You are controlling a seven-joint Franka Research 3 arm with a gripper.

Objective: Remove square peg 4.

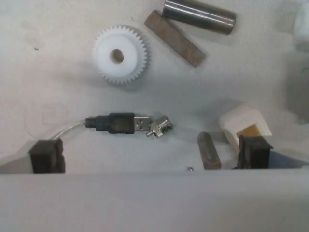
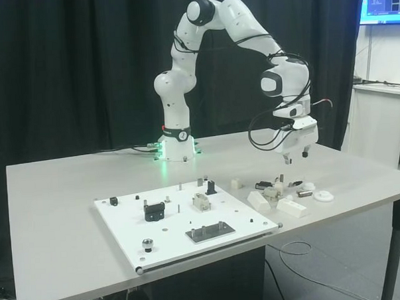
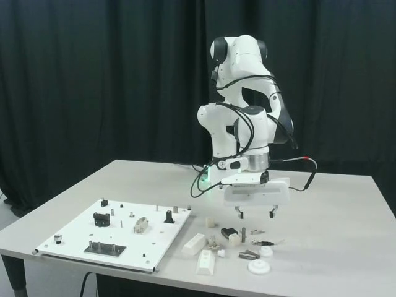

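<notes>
- Seemingly the only square-sided bar in sight, the peg point(image 1: 175, 38) lies flat on the table point(image 2: 56, 196) among loose parts and not in the board point(image 2: 123, 223); no number shows on it.
- It looks like solid dull metal, so I judge it stiff, fairly heavy for its bulk and in no way fragile.
- Its long flat faces are parallel and matte, which should give the pads a sure hold; the best grip is probably across the narrow width at mid-length.
- One end lies just beside a smooth, shiny rod point(image 1: 199, 16) that would roll if nudged, so approach from the free end is safer.
- Near it lies a white gear point(image 1: 119, 54), plastic by the look, with fine teeth and a round bore.
- Further off are a black USB plug point(image 1: 117, 123) on a thin cable, a small bright metal fitting point(image 1: 161, 127), a short dull pin point(image 1: 208, 150) and a white block point(image 1: 244, 123) with a recess.
- Well above these parts hangs the gripper point(image 1: 150, 154), its black fingers point(image 1: 47, 155) wide apart and holding nothing.
</notes>
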